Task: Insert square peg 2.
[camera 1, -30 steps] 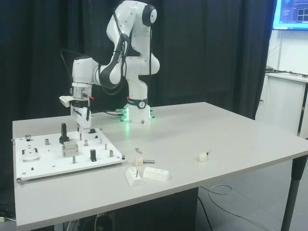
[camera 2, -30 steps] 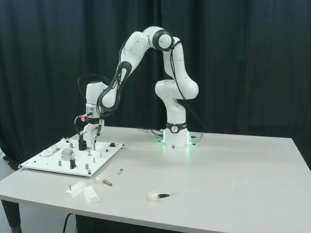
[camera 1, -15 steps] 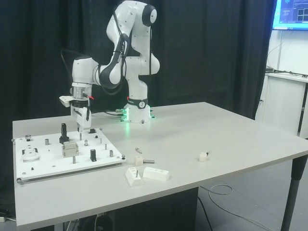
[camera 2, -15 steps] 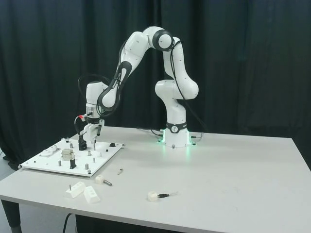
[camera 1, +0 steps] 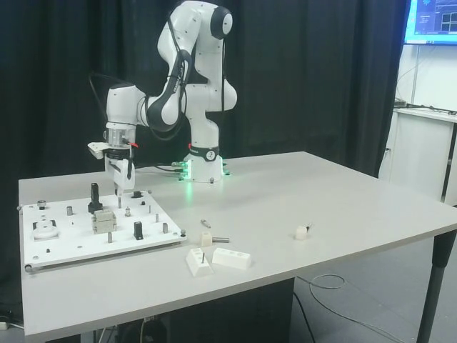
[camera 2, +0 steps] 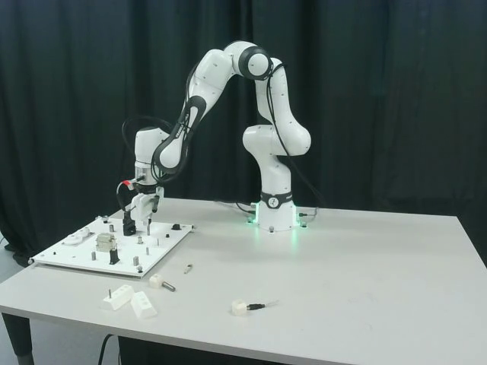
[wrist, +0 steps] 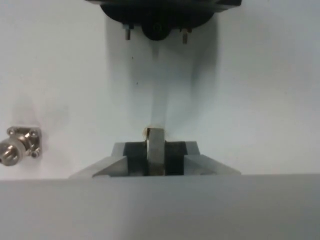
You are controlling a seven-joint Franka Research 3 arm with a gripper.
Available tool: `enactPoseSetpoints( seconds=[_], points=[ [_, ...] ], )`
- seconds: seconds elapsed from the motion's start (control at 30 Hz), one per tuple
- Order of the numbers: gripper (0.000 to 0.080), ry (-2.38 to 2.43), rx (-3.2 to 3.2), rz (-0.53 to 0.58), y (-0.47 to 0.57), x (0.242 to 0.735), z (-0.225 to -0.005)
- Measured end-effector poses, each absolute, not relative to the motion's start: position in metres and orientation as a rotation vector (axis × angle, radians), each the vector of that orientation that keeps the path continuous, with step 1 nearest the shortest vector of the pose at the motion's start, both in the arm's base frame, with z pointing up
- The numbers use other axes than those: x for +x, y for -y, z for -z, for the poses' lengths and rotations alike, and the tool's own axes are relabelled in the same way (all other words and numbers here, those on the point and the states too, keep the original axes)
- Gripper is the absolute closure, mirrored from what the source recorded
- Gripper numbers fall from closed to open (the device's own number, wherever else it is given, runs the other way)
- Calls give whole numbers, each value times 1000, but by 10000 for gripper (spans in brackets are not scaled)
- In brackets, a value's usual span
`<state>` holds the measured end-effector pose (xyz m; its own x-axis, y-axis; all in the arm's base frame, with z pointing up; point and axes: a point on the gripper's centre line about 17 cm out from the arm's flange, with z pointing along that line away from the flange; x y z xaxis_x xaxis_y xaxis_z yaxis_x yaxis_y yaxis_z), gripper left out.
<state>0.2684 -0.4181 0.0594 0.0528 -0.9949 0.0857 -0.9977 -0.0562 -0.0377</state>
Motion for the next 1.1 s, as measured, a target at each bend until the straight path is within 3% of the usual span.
enactPoseSetpoints(
  seconds=[1.1],
  points=[
    [736, 2129, 2259, -143, 418, 271, -59]
  ],
)
